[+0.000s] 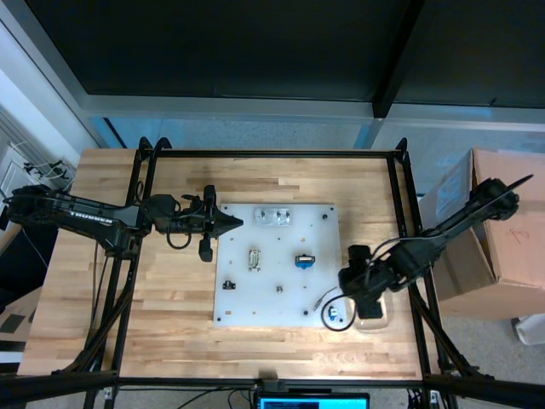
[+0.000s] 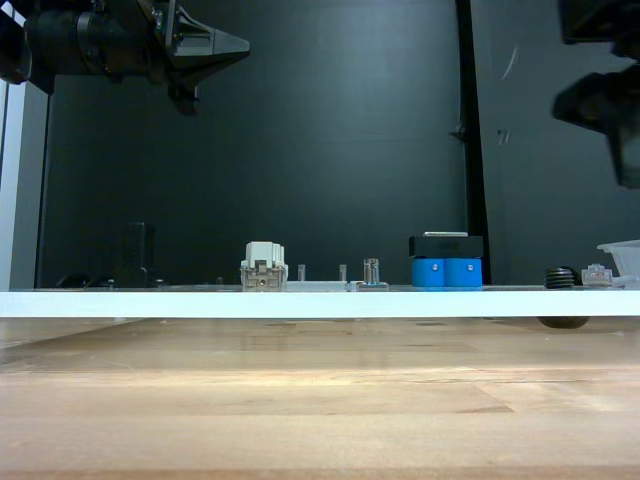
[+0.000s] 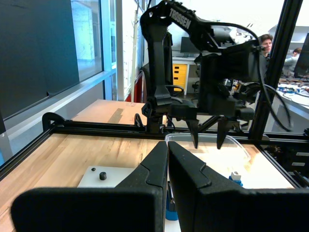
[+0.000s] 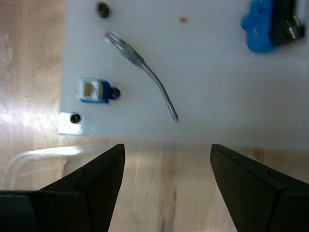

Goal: Remove the RJ45 connector from the taskboard and place in the container

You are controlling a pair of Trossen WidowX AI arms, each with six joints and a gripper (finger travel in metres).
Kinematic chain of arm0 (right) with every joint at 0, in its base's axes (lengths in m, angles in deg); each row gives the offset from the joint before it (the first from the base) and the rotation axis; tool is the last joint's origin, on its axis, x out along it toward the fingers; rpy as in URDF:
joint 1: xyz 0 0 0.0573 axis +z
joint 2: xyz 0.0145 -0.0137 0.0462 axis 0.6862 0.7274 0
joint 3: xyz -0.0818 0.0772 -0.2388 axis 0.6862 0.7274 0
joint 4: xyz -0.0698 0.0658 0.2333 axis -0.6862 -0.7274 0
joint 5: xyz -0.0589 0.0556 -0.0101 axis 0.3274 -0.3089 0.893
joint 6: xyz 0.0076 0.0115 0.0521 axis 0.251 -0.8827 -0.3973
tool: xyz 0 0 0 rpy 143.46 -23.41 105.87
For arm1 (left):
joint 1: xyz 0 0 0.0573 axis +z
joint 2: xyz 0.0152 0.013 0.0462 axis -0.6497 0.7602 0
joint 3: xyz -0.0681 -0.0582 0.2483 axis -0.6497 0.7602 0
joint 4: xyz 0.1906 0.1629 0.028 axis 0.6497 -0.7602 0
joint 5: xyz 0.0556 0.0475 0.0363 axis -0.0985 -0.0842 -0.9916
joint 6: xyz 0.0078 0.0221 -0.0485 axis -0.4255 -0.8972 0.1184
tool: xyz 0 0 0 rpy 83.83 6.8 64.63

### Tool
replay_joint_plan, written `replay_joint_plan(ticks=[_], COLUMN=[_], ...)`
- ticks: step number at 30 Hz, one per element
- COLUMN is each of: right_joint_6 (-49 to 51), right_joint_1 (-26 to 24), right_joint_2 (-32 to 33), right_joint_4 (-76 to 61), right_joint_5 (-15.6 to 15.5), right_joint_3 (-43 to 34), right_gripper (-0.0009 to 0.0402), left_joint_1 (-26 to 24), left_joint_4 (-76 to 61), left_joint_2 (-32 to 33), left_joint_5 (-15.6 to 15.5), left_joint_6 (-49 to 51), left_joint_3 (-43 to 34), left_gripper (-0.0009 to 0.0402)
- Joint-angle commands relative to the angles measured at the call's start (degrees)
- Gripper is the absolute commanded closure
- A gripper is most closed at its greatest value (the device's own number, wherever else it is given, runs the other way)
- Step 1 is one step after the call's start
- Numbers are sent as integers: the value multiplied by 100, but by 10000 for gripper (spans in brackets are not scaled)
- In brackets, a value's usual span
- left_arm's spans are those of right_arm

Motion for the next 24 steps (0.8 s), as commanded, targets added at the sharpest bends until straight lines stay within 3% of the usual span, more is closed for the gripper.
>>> replay_joint_plan(ticks=[1,7,24], right_joint_6=[693,1600,3307], right_joint_1=[-142,-448,-518], right_joint_2=[442,1187,2719], right_joint_4=[-42,-201,-424], right_joint_5=[-70,-481,-470], right_joint_3=[-393,-1032,-2208], right_gripper=[146,146,146], left_joint_1=[0,0,2], left_joint_4=[0,0,0], left_joint_2=[2,2,2], left_joint_5=[2,2,2], left_joint_6=[-2,-2,-2], left_joint_3=[-2,-2,-2], left_gripper=[393,393,393])
